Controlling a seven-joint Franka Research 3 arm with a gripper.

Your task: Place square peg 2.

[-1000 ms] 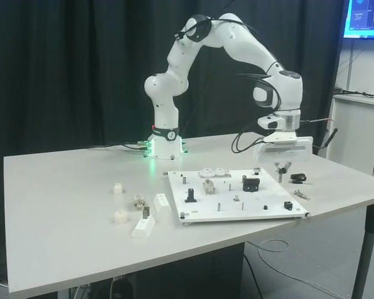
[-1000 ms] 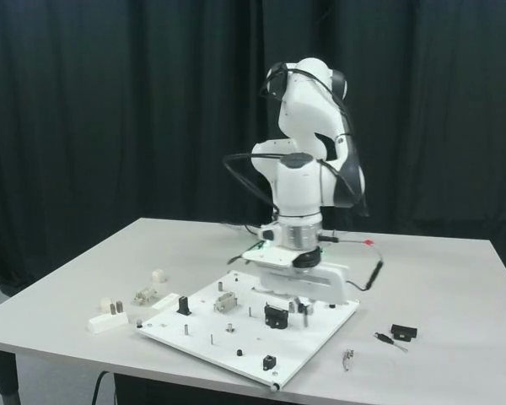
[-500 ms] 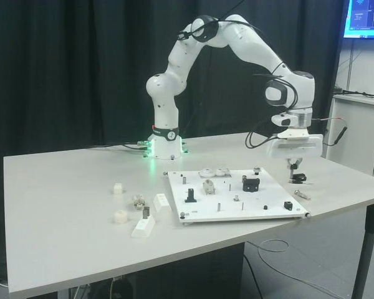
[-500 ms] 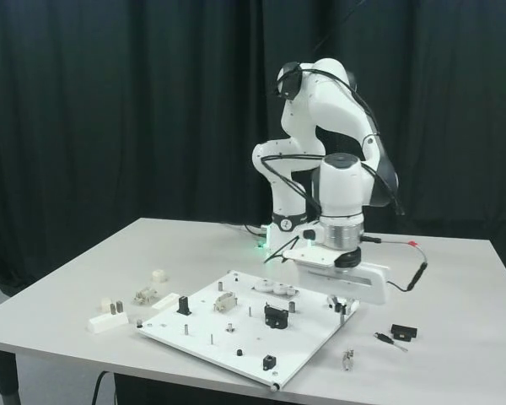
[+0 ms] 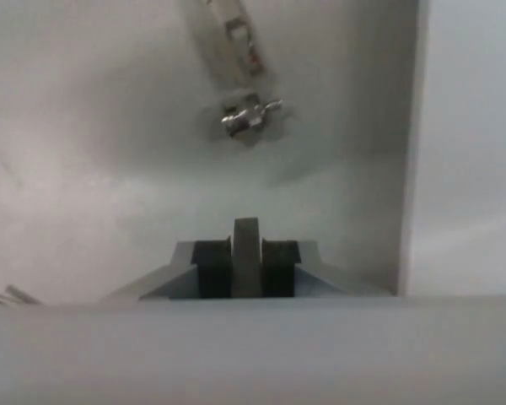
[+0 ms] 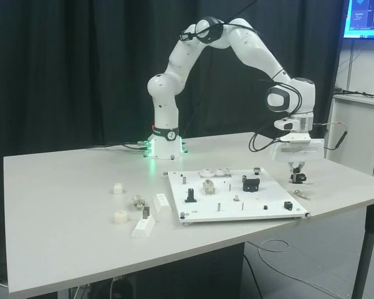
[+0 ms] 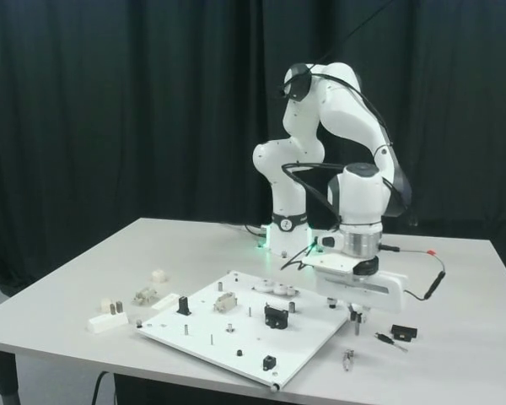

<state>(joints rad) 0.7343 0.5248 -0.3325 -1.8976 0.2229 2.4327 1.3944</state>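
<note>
My gripper [image 5: 245,268] is shut on a slim grey square peg [image 5: 245,246], which stands upright between the two black pads [image 5: 211,268]. In the first room view the gripper [image 6: 297,169] hangs just past the right edge of the white assembly board [image 6: 202,212], low over the table. The second room view shows the gripper [image 7: 355,319] beside the board's [image 7: 198,337] near right side, with the peg tip [image 7: 357,326] poking out below the fingers.
On the table near the gripper lie a small metal part [image 5: 249,116] [image 6: 302,194] [image 7: 347,360] and a black part [image 6: 299,178] [image 7: 403,332]. The board carries black fixtures [image 6: 251,184] and pins. White blocks [image 6: 143,227] lie left of the board.
The arm has swung from above the board's far right corner out past its right edge, and now hangs over the table by the black part. The fingers stay shut.
</note>
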